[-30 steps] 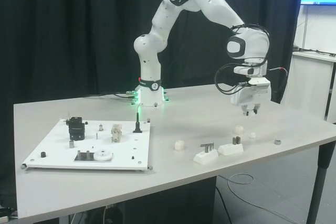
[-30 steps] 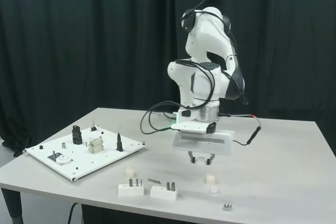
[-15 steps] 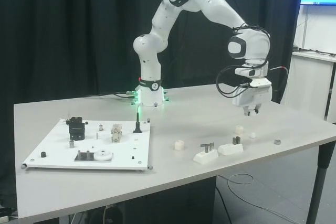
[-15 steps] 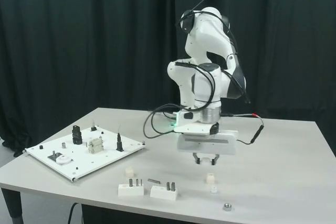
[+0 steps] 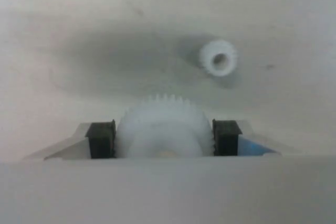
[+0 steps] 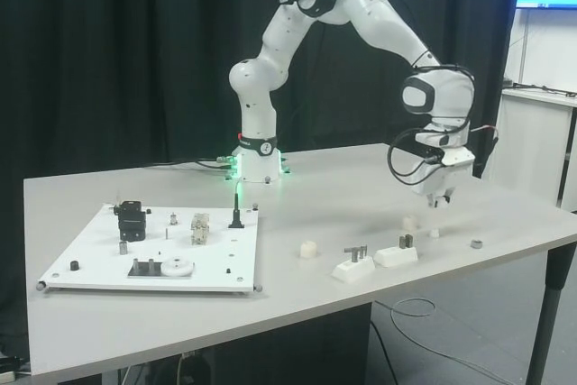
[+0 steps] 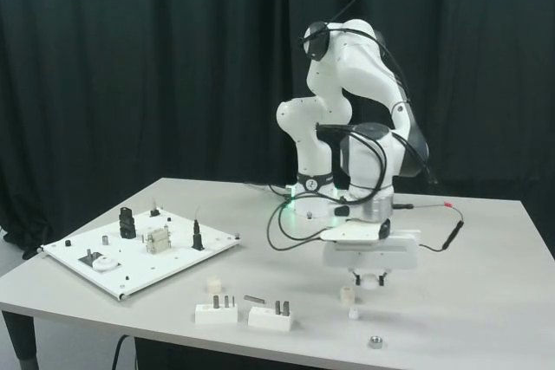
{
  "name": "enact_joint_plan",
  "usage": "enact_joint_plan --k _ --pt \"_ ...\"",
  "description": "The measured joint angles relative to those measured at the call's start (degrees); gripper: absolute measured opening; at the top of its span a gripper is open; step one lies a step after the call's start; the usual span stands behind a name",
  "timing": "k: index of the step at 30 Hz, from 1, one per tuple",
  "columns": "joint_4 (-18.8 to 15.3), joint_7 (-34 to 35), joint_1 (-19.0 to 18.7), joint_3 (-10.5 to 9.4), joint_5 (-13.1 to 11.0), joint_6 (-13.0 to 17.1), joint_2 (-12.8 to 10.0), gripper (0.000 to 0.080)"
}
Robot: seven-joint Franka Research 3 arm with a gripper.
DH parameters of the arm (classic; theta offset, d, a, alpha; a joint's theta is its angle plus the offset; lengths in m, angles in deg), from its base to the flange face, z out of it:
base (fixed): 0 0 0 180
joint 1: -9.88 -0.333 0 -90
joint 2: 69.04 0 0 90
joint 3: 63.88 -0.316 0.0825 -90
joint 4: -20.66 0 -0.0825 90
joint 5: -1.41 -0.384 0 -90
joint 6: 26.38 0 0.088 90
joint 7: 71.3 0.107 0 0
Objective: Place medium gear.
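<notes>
The table [image 6: 361, 214] is carrying a white board [image 6: 99, 263] at its 9 o'clock side. The arm [image 6: 361, 6] is reaching toward 3 o'clock, and its gripper [image 5: 164, 139] is sitting low over the table there, pinching the medium gear [image 5: 163, 129] between black pads [image 5: 101, 139]. A small gear [image 5: 218, 57] is lying just beside it.

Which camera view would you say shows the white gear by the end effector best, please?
The wrist view: the gear fills the middle between the end effector's black fingers, teeth plainly visible. In both room views it is only a small white lump on the table, its teeth unreadable.
</notes>
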Motion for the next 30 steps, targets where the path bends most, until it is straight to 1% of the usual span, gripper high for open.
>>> enact_joint_plan --k 5,9,18,30 --pt "0.0 1.3 -0.5 -1.32 0.0 1.4 -1.4 0.0396" --pt "0.0 1.6 -1.1 -1.86 0.0 2.6 -2.5 0.0396" --pt "0.0 2.8 -2.5 -2.11 0.0 4.7 -4.4 0.0396" --pt "0.0 3.9 -3.4 -2.46 0.1 6.1 -5.7 0.0396"
